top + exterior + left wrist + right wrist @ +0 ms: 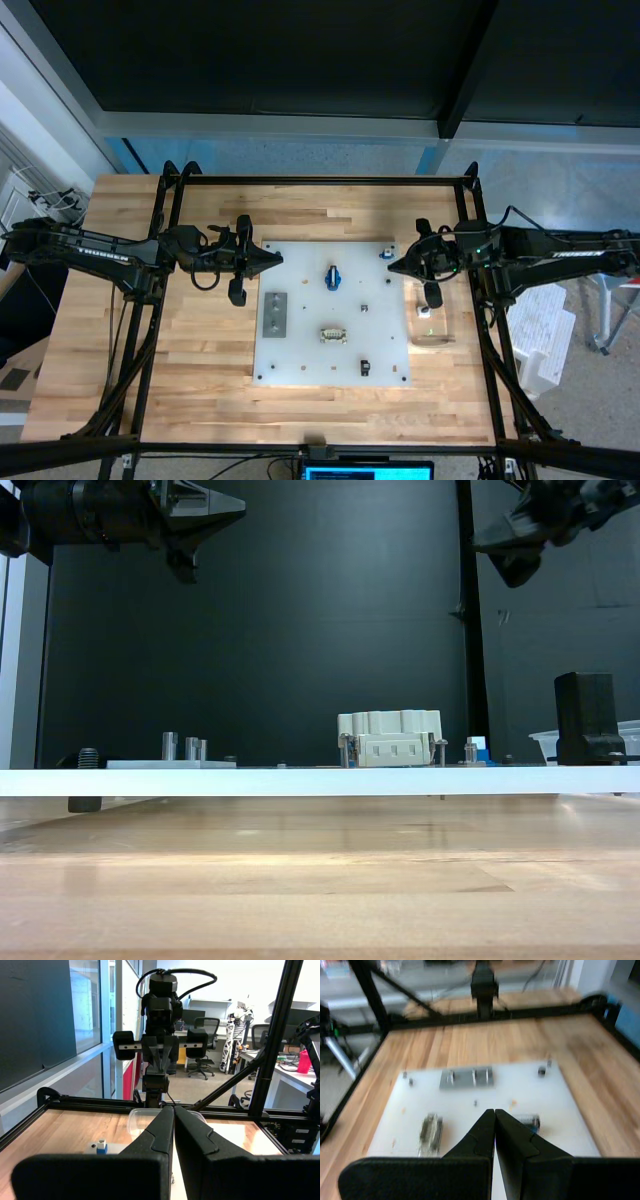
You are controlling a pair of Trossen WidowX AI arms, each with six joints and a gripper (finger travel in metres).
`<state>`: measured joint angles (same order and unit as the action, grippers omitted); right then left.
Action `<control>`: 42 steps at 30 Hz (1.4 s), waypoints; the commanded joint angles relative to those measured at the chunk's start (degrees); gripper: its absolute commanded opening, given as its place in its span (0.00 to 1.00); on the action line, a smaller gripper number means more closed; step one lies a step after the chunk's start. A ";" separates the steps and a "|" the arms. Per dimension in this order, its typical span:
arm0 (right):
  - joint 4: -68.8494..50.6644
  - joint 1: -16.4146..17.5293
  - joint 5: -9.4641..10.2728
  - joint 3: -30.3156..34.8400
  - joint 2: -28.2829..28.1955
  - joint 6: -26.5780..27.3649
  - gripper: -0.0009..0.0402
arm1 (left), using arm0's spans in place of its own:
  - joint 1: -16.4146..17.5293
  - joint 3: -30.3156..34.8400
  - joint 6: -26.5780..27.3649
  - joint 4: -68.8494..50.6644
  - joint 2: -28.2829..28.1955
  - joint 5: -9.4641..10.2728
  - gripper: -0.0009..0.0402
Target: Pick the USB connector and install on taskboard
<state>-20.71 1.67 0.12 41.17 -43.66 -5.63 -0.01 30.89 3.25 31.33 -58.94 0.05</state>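
The taskboard [300,355] lies flat on the middle of the wooden table, and its white edge [300,780] runs across the low view. A small black plug that I take for the USB connector [366,367] stands upright on the board near its front edge, seen at the right of the low view [588,720]. My left gripper [275,258] hovers high over the board's back left corner, shut and empty [173,1110]. My right gripper [392,267] hangs high over the board's back right edge, also shut and empty [494,1112]. Both are well above the plug.
On the board are a grey block [275,313], a blue part [333,277] and a beige multi-pin connector [333,335]. A clear tray [432,335] holding a small white cube [424,312] sits just right of the board. A black frame surrounds the table.
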 commanded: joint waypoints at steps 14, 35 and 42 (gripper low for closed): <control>-36.15 2.97 -0.46 13.25 -0.11 -0.13 0.02 | 0.00 -0.02 -0.02 0.02 -0.02 0.00 0.02; -55.47 15.63 -6.69 15.19 -3.43 -4.59 0.05 | 0.00 -0.02 -0.02 0.02 -0.04 -0.02 0.02; -56.37 16.52 -8.09 14.25 -6.60 -4.57 0.18 | 0.00 -0.02 -0.02 0.02 -0.02 -0.02 0.02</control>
<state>-77.17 18.13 -7.79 55.72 -49.69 -10.20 -0.01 30.87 3.25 31.33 -58.94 0.05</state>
